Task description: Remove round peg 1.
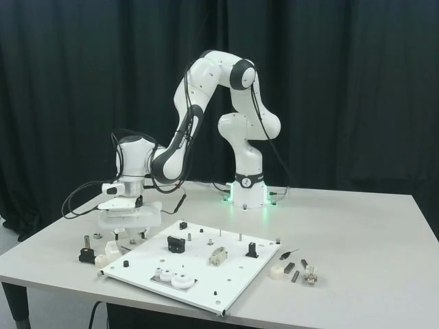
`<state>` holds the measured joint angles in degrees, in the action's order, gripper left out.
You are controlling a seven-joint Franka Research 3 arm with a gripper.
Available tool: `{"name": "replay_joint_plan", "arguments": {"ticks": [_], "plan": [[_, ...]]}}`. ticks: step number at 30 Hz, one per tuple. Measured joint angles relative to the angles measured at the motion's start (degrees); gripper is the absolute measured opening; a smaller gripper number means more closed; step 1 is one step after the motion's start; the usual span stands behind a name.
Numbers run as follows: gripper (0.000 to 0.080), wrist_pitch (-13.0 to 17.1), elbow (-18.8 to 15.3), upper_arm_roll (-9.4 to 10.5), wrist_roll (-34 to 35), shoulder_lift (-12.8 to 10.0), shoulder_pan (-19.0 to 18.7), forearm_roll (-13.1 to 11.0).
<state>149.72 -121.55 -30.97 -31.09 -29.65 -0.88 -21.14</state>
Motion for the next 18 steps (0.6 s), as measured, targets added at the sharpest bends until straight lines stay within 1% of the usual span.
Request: {"name": "replay_joint_plan", "arguments": {"ticks": [5,6,18], "plan": [[0.0737,-1.21,0.76,-0.02,0.0,0.0,0.23,0.0],[0.079,-1.43,0.91,-0.03,0.0,0.0,0.29,0.0],[0.08,-3.61,2.49,-0.18,0.0,0.0,0.73,0.0]]}}
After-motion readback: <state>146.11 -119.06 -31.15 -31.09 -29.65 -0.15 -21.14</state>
